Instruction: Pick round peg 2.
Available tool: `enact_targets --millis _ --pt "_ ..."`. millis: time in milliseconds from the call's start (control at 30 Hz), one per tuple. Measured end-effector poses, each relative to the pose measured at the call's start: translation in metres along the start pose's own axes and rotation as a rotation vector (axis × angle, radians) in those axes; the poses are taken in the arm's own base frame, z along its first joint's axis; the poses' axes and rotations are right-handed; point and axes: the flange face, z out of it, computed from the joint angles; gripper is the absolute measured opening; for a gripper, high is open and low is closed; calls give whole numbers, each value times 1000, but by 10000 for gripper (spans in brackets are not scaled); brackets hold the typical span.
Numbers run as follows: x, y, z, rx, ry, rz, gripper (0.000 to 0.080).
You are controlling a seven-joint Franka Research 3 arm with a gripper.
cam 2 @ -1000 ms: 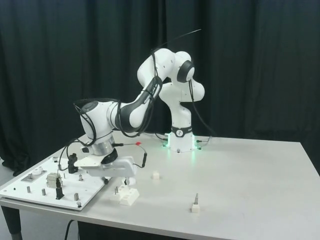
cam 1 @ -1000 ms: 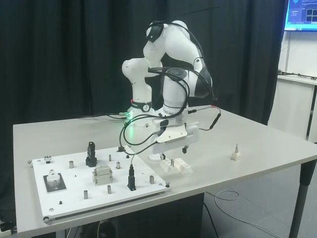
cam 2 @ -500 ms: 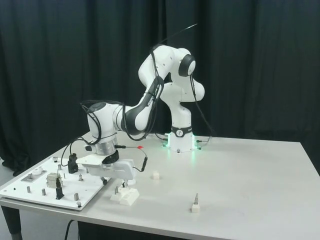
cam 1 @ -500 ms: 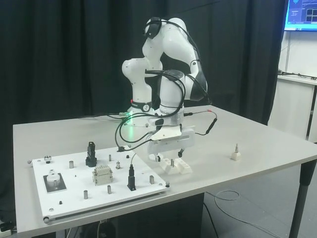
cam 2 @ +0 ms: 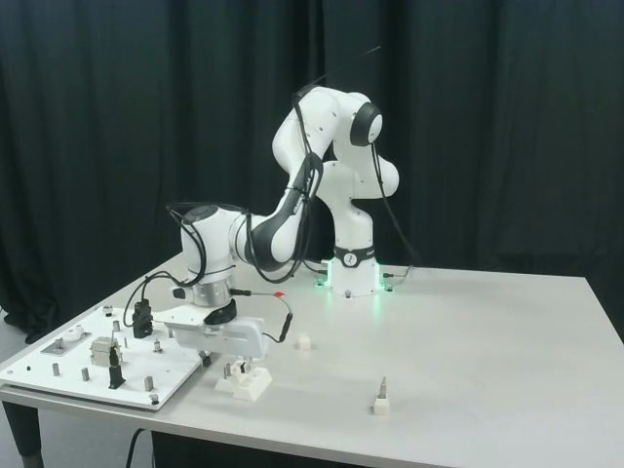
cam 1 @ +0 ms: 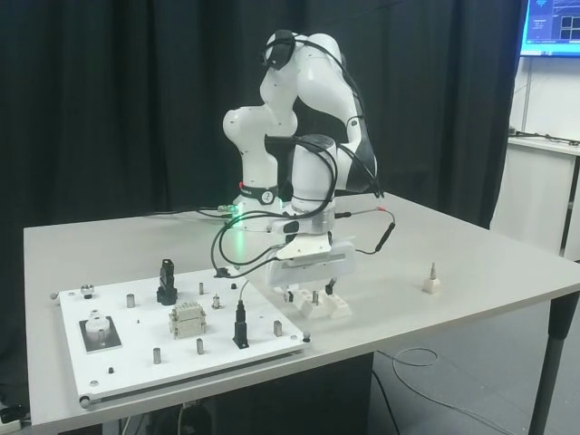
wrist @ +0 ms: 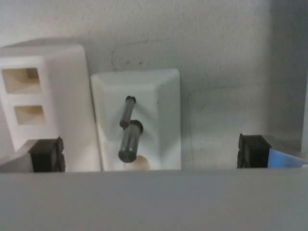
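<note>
A white holder block [wrist: 144,96] lies on the grey table with two grey round pegs standing in it. One is a thicker peg [wrist: 130,142], the other a thinner peg [wrist: 127,110] just behind it. My gripper [wrist: 149,153] is open and hangs low over this block. Its black fingertips [wrist: 46,155] stand wide apart on either side of the block, touching nothing. In the room views the gripper [cam 1: 308,294] [cam 2: 234,369] sits right above the holder [cam 1: 333,306] [cam 2: 250,386], near the table's front edge.
A second white block [wrist: 43,96] with two square holes lies right beside the holder. A white board [cam 1: 145,362] carrying several small parts lies close by. A small white base with an upright pin [cam 1: 431,281] and a white cube [cam 2: 303,342] stand farther off.
The arm has swung toward the white board and dropped lower, bringing the gripper down over the holder block. The pegs and blocks have not moved.
</note>
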Motion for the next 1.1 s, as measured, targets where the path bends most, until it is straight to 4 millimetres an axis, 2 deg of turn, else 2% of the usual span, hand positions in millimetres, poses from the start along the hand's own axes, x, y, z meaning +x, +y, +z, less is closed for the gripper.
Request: enact_targets --millis 100,133,400,433,600,633,900,933,1100 --pt "-1 0 2 3 8 0 800" --pt "-1 1 2 4 10 0 768" --pt "-3 1 3 4 10 0 768" --pt "-3 1 3 5 9 0 458" --pt "-3 1 3 5 9 -1 458" --pt "-3 1 3 5 9 -1 290" --pt "-4 -1 3 7 7 -3 290" --pt "-4 -1 2 8 7 -4 75" --pt "-6 -2 -6 16 -2 -3 75"
